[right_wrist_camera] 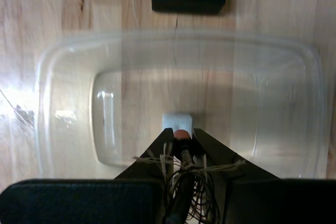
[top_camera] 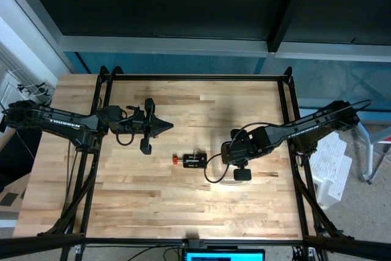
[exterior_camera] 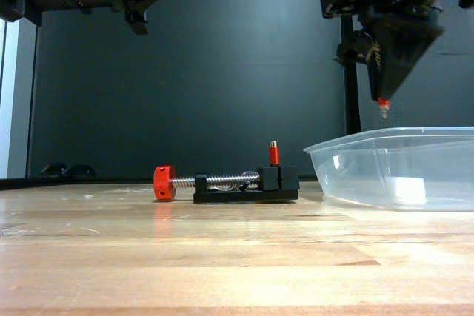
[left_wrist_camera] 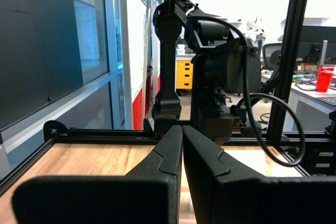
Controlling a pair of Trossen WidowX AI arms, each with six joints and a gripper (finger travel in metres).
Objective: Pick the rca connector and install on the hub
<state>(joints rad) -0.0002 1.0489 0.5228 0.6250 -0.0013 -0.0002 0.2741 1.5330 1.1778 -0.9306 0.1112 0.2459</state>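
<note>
Low view shows the right gripper [exterior_camera: 383, 98] hanging over the clear tray [exterior_camera: 348, 155], clenched on the rca connector [exterior_camera: 384, 112] with its grey pin pointing down. The hub [exterior_camera: 246, 183] lies on the table just beside the tray. I judge the carry wants the piece upright, centred over the hub's fitting, then lowered straight and slowly. The left gripper [top_camera: 166, 126] hangs closed and empty, well apart

We see a black hub [exterior_camera: 246, 186] with a red knob and stub on the pale wood-grain worktop [exterior_camera: 222, 257]. The black left gripper [top_camera: 170, 126] is aloft at left. The black right gripper [right_wrist_camera: 182, 137], over the clear tray [exterior_camera: 385, 135], grips the red-tipped rca connector [exterior_camera: 383, 103].
</note>
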